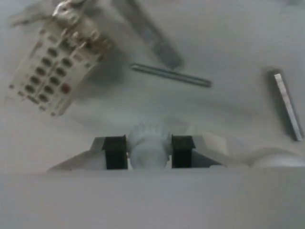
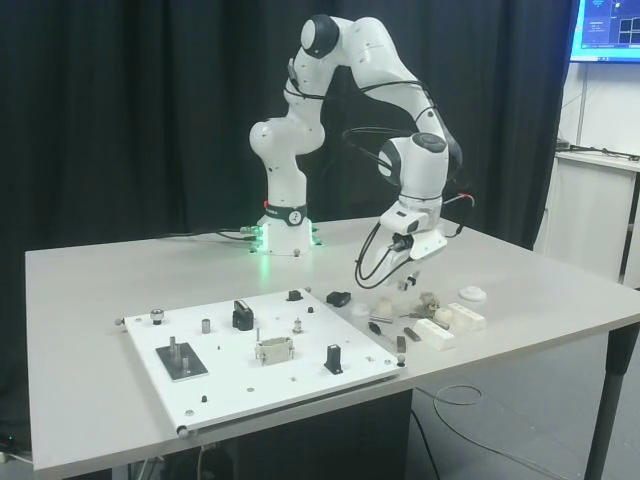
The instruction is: Place small gear.
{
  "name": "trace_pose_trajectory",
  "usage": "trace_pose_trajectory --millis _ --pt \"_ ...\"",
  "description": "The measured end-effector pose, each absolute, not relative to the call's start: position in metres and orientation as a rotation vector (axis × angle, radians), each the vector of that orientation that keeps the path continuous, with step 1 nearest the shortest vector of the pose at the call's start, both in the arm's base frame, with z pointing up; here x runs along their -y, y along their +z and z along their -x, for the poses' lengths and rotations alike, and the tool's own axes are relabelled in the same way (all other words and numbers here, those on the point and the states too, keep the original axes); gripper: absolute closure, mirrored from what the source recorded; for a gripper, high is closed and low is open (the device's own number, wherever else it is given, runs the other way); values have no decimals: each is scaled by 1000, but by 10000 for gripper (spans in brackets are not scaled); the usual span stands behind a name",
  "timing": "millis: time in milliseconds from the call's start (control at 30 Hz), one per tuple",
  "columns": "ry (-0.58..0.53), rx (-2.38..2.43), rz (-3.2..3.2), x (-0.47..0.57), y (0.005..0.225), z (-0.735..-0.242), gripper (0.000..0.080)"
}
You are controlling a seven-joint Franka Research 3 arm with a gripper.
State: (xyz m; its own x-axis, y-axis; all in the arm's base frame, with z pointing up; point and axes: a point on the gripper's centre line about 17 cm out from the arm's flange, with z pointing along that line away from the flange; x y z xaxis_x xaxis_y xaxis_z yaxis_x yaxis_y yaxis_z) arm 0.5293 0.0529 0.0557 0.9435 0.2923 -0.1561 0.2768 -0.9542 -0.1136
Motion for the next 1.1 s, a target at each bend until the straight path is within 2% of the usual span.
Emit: trace_pose_trajectory --millis 467,833,867,1100 --pt "150 475 3037 -68 47 -515 605" --pt "126 478 3044 -68 44 -512 605" --pt "126 478 3043 -68 44 -511 321" --pt "126 481 3043 -69 44 -511 321"
